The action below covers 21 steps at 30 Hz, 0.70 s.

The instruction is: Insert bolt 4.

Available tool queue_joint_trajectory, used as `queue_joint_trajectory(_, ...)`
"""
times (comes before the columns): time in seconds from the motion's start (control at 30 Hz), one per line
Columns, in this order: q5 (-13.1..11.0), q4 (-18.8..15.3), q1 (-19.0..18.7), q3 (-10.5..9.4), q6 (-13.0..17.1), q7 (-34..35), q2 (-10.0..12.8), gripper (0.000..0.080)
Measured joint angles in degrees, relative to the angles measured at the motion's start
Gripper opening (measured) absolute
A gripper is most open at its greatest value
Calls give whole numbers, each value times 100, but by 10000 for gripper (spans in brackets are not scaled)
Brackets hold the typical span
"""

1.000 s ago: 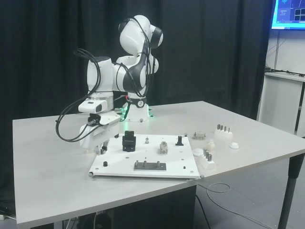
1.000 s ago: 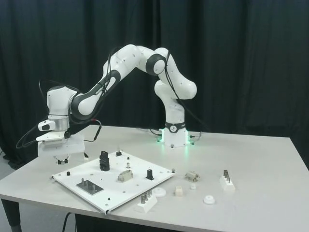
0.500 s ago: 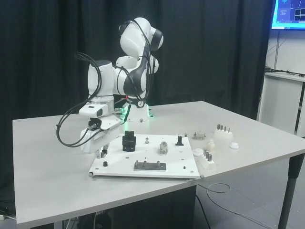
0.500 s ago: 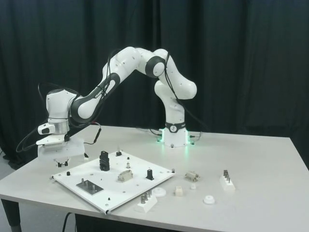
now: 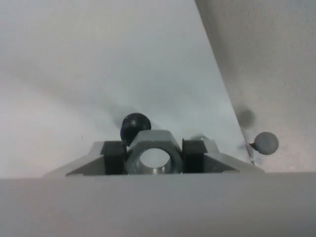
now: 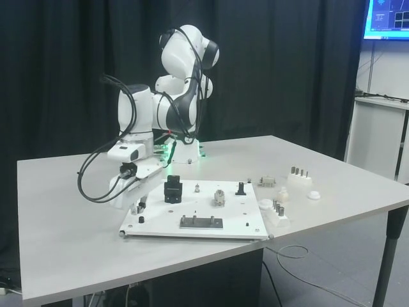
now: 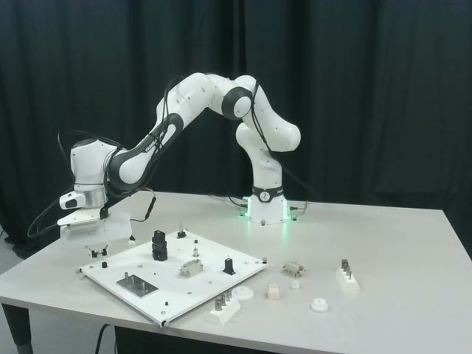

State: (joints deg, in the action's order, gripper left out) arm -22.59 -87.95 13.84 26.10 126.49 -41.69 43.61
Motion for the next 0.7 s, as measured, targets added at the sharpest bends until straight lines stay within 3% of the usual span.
queue_joint_trajectory(0.7,-70,0,0,-6,-59,0,156,237)
